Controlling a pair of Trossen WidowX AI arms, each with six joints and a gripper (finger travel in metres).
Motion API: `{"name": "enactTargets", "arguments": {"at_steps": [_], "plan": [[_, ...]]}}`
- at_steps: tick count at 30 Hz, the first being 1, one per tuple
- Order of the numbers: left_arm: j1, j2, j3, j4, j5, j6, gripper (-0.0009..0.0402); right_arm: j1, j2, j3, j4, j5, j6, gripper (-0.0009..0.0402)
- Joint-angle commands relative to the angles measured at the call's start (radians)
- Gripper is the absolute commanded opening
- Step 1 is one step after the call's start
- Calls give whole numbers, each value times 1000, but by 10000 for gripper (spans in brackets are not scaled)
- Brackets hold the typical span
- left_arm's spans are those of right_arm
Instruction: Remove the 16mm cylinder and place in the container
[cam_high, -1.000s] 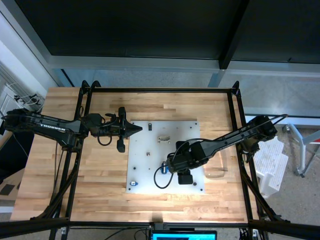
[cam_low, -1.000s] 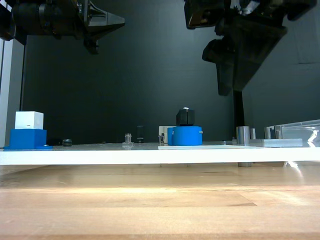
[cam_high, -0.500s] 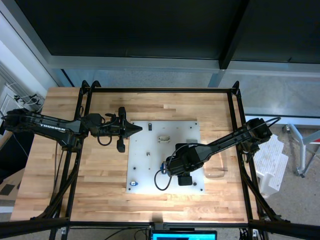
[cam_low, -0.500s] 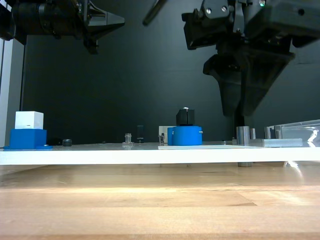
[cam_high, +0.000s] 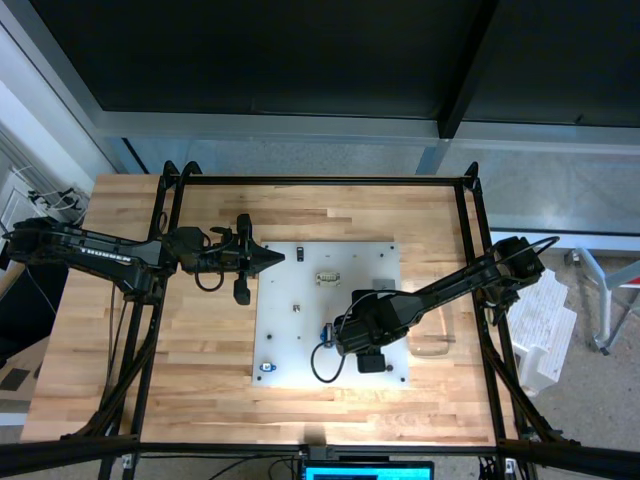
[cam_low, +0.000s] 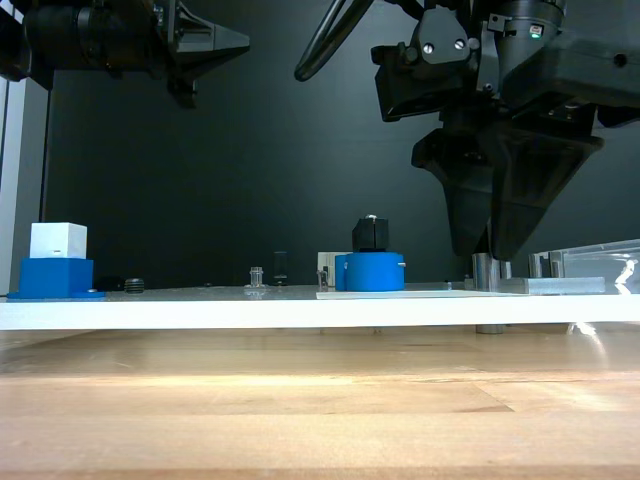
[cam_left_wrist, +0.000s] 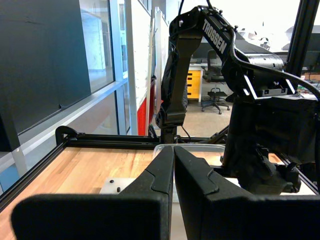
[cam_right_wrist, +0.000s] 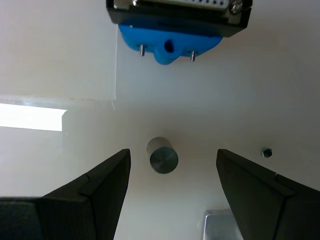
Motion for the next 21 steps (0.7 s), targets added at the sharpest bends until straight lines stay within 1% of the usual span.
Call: {"name": "enactTargets", "arguments": {"at_steps": [1,6,11,21], "plan": [[0,0,0,0,0,0,0,1,0,-21,28,-9,0,227],[0,0,0,0,0,0,0,5,0,-50,71,-29,0,206],[0,0,0,0,0,0,0,6,0,-55,82,-28,-1,179],[0,0,0,0,0,0,0,6,0,-55,84,-26,-3,101]]}}
